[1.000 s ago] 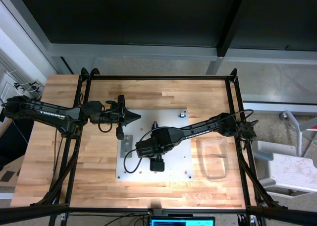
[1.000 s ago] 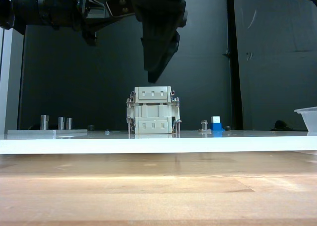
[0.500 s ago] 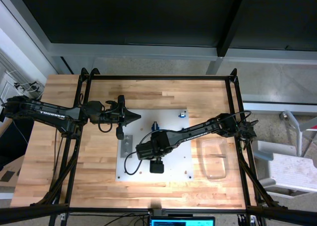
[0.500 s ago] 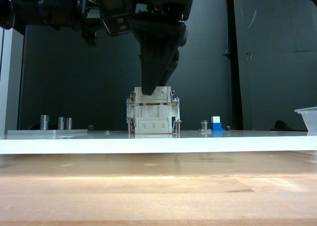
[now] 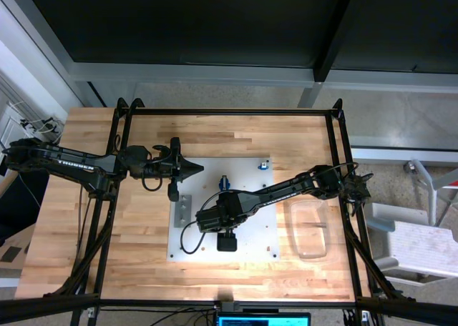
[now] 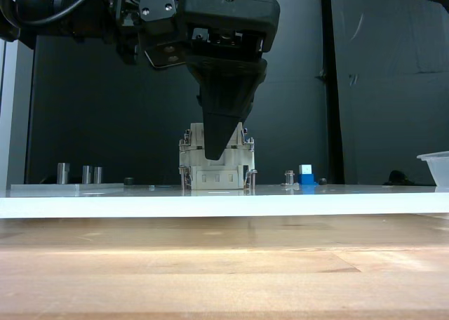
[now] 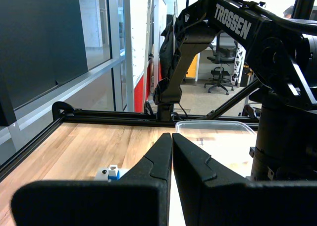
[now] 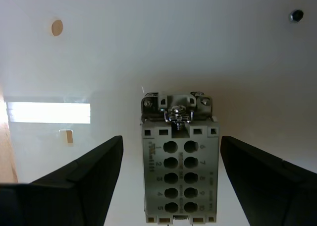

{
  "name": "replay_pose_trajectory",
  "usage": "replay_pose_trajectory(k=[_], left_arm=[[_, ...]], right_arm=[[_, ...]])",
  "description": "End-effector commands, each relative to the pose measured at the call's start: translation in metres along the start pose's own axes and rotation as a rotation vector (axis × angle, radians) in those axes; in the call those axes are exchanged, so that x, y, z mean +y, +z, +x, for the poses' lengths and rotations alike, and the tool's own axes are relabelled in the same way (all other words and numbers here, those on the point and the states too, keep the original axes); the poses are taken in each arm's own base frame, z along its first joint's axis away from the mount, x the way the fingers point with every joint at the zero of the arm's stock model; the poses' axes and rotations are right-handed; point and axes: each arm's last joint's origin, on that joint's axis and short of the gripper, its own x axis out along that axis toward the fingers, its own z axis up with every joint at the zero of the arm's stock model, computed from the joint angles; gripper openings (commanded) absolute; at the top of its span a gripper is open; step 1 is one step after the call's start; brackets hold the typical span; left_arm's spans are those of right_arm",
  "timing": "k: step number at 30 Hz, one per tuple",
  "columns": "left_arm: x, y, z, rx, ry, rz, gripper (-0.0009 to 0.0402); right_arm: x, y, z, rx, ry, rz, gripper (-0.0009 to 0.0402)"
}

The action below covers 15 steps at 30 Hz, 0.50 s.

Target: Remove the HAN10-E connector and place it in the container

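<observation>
Right wrist view: finds right end effector wide open, fingers flanking the connector, gaps both sides. Stands upright on the board mid-desk, well apart from the container. Finds left end effector closed, empty, hovering over the board's far left part.

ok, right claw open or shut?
Open: right claw straddles the HAN10-E connector, gaps both sides. Left claw parked shut at board's far-left corner.

left gripper 1 | right gripper 1 | HAN10-E connector 1 | container 1 | white board 1
</observation>
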Motion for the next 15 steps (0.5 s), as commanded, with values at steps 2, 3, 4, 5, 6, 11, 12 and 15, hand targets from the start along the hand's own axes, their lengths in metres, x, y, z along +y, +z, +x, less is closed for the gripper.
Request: replay_pose_trajectory(k=[2, 3, 4, 5, 6, 11, 12, 15], left_arm=[[0.0, 0.0, 0.0, 0.0, 0.0, 0.0, 0.0], [0.0001, 0.0, 0.0, 0.0, 0.0, 0.0, 0.0], [0.0001, 0.0, 0.0, 0.0, 0.0, 0.0, 0.0], [0.0, 0.0, 0.0, 0.0, 0.0, 0.0, 0.0], [0.0001, 0.0, 0.0, 0.0, 0.0, 0.0, 0.0], [0.0001, 0.0, 0.0, 0.0, 0.0, 0.0, 0.0], [0.0, 0.0, 0.0, 0.0, 0.0, 0.0, 0.0], [0.0, 0.0, 0.0, 0.0, 0.0, 0.0, 0.0]], right_arm=[[-0.0002, 0.0004, -0.0014, -0.004, 0.0, -0.002, 0.0239], [0.0, 0.0003, -0.0023, -0.005, 0.001, -0.003, 0.0233], [-0.0002, 0.0004, -0.003, -0.007, 0.002, -0.003, 0.0227], [-0.0001, 0.0003, -0.0032, -0.007, 0.002, -0.004, 0.0221], [-0.0001, 0.0003, -0.0039, -0.008, 0.002, -0.004, 0.0214], [0.0004, -0.0001, -0.0056, -0.002, 0.027, -0.005, 0.018], [0.0004, -0.0002, -0.0056, -0.001, 0.027, -0.006, 0.0173], [0.0004, -0.0004, -0.0056, 0.0, 0.029, -0.007, 0.0149]])
